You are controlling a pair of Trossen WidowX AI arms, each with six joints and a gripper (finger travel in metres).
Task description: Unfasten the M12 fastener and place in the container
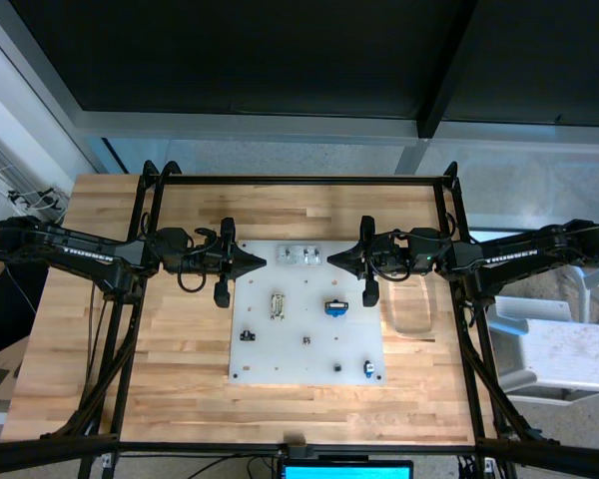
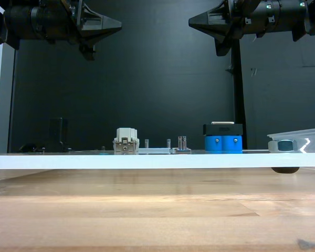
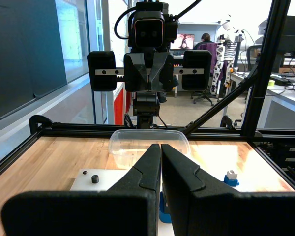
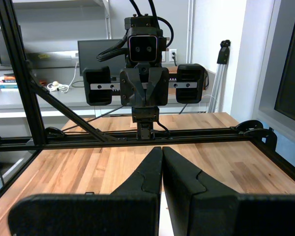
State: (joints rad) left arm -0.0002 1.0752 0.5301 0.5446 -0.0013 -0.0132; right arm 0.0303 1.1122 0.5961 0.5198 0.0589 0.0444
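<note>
**Both claws closed above the board, nut not made out**

The left gripper (image 1: 263,261) hung high over the far left corner of the white board (image 1: 280,364). It pointed inward, its fingers (image 3: 147,167) pressed together on nothing. Near the board's near right edge stood the short black stud (image 1: 339,368). From above, the M12 nut could not be made out on it.

The right gripper (image 1: 330,259) hung at about the same height over the board's far right part, its tip facing the left one. Its fingers (image 4: 179,172) were likewise pressed together, gripping nothing.

The container (image 1: 411,311), a clear tray, lay on the desk (image 1: 180,379) just beside the board's right edge. In the low view a silver-grey piece (image 2: 281,145) showed in front of the tray's wall, roughly in line with the stud. Whether that was the nut on its stud could not be told.
</note>
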